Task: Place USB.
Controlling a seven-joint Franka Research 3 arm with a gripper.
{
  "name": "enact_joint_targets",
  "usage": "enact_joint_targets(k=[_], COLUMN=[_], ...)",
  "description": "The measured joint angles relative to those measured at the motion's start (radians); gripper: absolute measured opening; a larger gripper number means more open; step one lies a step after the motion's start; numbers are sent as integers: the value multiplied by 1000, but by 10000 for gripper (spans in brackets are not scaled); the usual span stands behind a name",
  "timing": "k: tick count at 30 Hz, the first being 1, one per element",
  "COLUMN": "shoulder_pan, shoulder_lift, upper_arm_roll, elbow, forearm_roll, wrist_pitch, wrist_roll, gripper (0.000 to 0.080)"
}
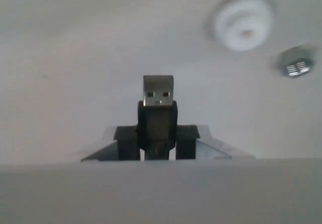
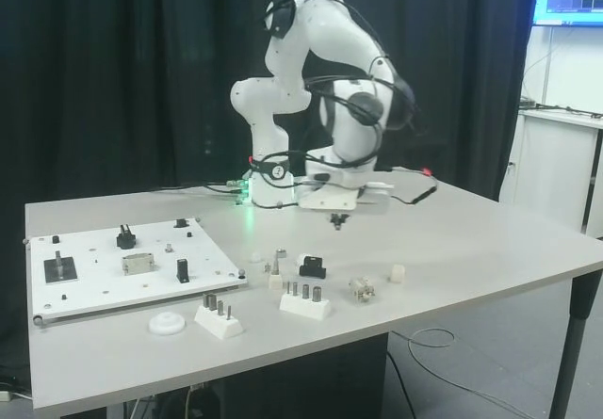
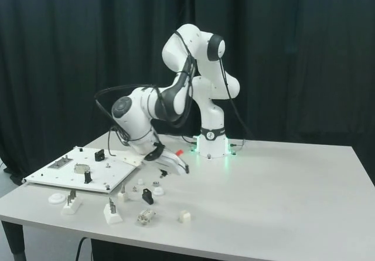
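**USB plug in the hand, carried above the worktop**

Held nearest the wrist camera: USB plug, black body clamped between the two black fingers, metal end pointing away from the wrist toward the grey worktop. Hand closed on the plug body, raised above the surface, not touching anything below. Visible past the plug in the wrist view: white round disc and, just beside it, a small metal connector, both resting on the surface.

Seen from the room views: white arm bent low over the middle of the worktop, hand hanging over the scattered small parts. White assembly board lying well apart from the hand, toward one end of the worktop, carrying several black and metal fixtures; which of these receives the plug cannot be told.

Judged progress: pick-up done, plug secure and in the air. Left to do: travel to the board, alignment with the matching socket, insertion, release.
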Motion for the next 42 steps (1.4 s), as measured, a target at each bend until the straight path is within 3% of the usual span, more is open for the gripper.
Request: enact_joint_targets(k=[7,13,24,42], shoulder_pan=[14,28,41,38], shoulder_lift=[24,51,97,173], upper_arm_roll=[53,75,92,96], elbow=[63,119,192,260], forearm_roll=[2,2,4,71], wrist_pitch=[-15,-25,-25,-22], wrist_roll=[103,207,306,367], gripper=[149,149,149,149])
